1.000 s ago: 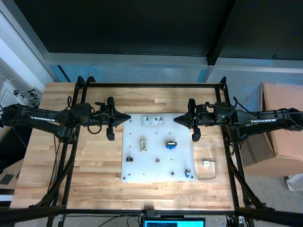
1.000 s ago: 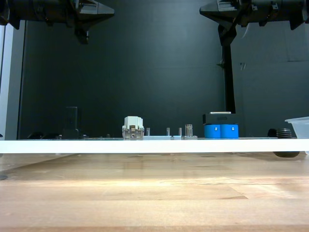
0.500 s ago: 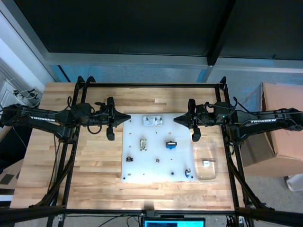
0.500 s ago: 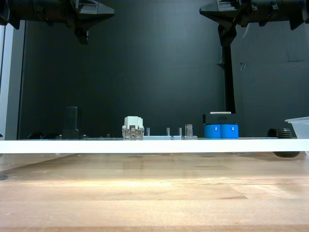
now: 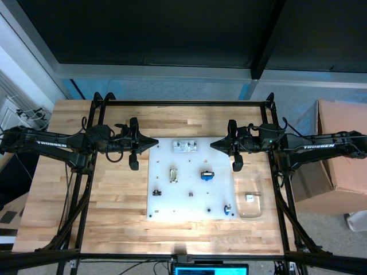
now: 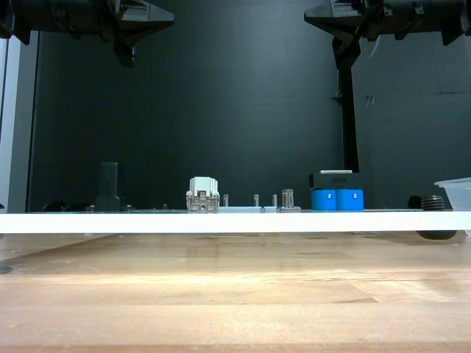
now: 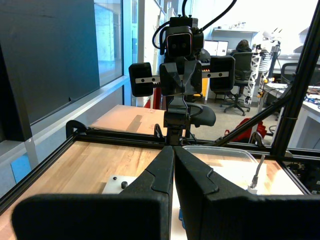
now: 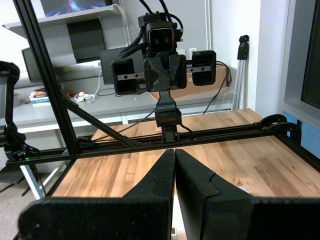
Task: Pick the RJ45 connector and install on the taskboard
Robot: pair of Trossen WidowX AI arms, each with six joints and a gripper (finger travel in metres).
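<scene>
Left gripper (image 5: 155, 144): hangs high beside the board's (image 5: 172, 200) 10 o'clock corner; its fingers (image 7: 152, 177) are pressed together with nothing between them.
Right gripper (image 5: 212, 145): hangs high at the board's 2 o'clock edge, facing the left one; its fingers (image 8: 197, 181) are pressed together and pinch nothing.
Plug: in neither gripper. In the left wrist view a thin grey stalk (image 7: 256, 172) on a pale foot stands by the tray. It is probably the plug and its cable, but I cannot tell whether it sits in the jack or on the block.
Jack (image 5: 228, 211): at the board's 5 o'clock corner; the pale-grey speck on top is too small to read.
Tray (image 5: 256, 216): off the board's 4 o'clock side, with the white block (image 5: 250, 198) inside.
Step in hand: judged, a check of where the plug is before any new reach.
Doing it well: if the plug is on the block, spread the right fingers first, come straight down on the grey boot and keep the cable trailing clear. Then square the plug over the jack and press down without tilt.
Hidden: the stalk's foot is cut off by the left finger, and the low view shows the board only edge-on.
</scene>
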